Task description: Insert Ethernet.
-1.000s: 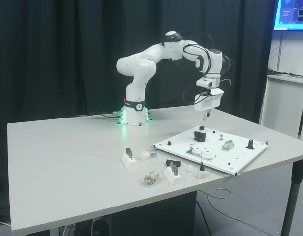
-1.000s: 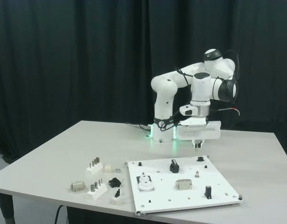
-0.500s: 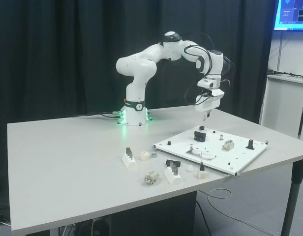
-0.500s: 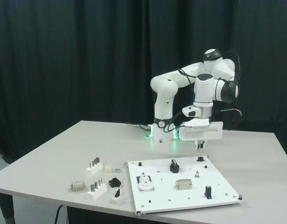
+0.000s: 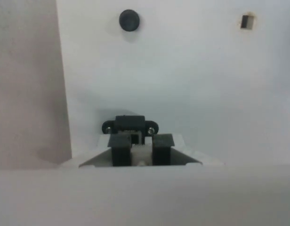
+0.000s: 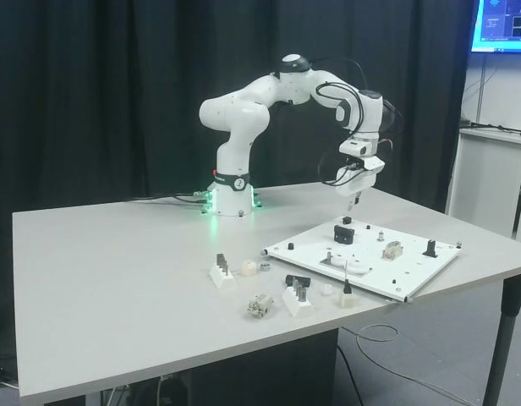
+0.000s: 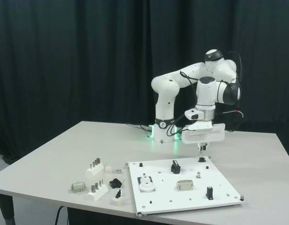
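Tool (image 5: 140, 149) fingers pinch a small white plug above the white board (image 5: 182, 84).

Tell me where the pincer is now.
In both room views the pincer hangs above the far edge of the white board, near the small black knob.

No legible text or labels anywhere.

Two room cameras and one wrist camera

Both room views stand back from the table (image 6: 117, 271), seeing arm (image 7: 182, 84) and white board (image 7: 182, 192) from different sides; the wrist view looks down close at that board (image 5: 182, 84).
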